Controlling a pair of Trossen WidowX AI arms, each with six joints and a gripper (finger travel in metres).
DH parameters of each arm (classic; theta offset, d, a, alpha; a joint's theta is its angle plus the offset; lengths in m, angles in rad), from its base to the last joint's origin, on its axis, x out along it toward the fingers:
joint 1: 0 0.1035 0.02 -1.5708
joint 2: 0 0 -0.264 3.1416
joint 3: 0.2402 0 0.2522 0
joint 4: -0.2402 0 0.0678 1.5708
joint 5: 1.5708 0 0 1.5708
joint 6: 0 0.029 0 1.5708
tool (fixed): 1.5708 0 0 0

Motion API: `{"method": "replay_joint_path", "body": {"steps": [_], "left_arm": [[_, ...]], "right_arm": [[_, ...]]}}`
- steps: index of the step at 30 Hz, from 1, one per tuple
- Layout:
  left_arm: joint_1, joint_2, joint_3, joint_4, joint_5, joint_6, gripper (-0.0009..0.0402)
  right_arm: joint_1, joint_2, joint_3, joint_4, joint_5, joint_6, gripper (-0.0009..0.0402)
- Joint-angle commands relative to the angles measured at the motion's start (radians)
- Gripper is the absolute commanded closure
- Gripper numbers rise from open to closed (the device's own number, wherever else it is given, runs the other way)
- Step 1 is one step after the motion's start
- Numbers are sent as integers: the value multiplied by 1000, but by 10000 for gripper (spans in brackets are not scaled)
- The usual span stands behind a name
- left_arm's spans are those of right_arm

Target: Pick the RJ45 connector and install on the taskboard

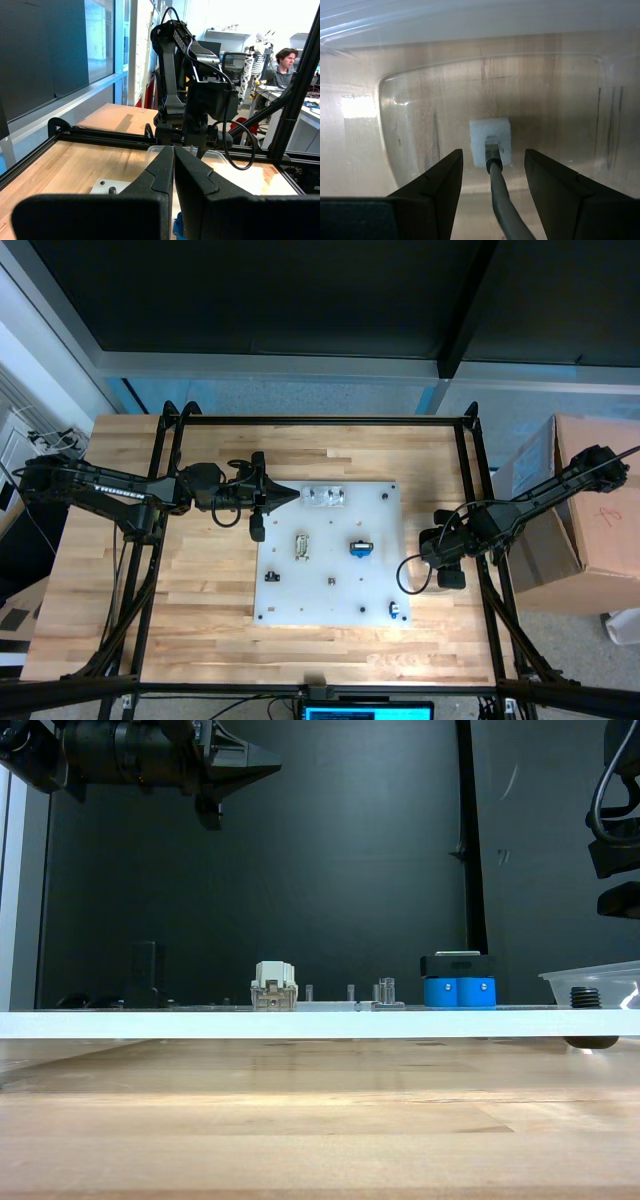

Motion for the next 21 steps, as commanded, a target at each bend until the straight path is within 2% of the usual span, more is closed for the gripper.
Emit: {"method": "replay_joint_path", "body": {"steps": [1, 10, 14, 21], "left_arm": [[0, 0, 0, 0, 0, 0, 393], [0, 0, 0, 0, 0, 0, 393], [0, 0, 0, 0, 0, 0, 393], [0, 0, 0, 0, 0, 0, 393]], "right_arm": [[2, 0, -4, 8, 2, -1, 267], [2, -2, -4, 8, 2, 0, 398], [2, -3, -4, 8, 1, 2, 382], [2, -23, 26, -1, 0, 1, 394]]}}
